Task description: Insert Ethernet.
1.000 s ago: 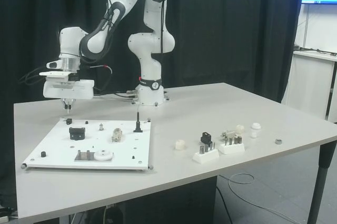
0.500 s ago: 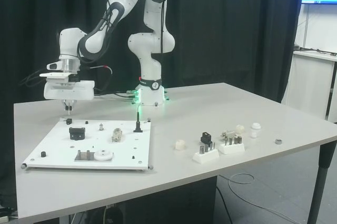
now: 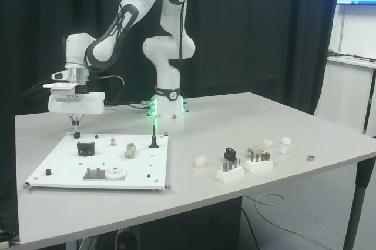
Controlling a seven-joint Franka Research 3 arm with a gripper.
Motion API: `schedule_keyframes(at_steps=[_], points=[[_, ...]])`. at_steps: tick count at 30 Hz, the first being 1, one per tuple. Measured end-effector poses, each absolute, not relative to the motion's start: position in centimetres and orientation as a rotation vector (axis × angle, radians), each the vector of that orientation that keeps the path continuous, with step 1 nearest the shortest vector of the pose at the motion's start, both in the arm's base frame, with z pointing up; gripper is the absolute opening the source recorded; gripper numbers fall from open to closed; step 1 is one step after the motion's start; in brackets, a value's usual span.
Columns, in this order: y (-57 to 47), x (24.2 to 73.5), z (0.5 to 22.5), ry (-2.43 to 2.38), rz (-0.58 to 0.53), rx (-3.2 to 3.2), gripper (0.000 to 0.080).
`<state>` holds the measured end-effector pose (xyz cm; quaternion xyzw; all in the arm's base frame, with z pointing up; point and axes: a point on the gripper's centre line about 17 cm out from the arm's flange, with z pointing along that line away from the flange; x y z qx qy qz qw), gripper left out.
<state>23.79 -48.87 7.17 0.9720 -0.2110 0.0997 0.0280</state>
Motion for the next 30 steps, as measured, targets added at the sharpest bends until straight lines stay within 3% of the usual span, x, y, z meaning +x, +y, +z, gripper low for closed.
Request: schedule_keyframes(at_steps=[30], points=[[-49.08,23.69,6.13,-0.690,0.285,2.995,0.0074]])
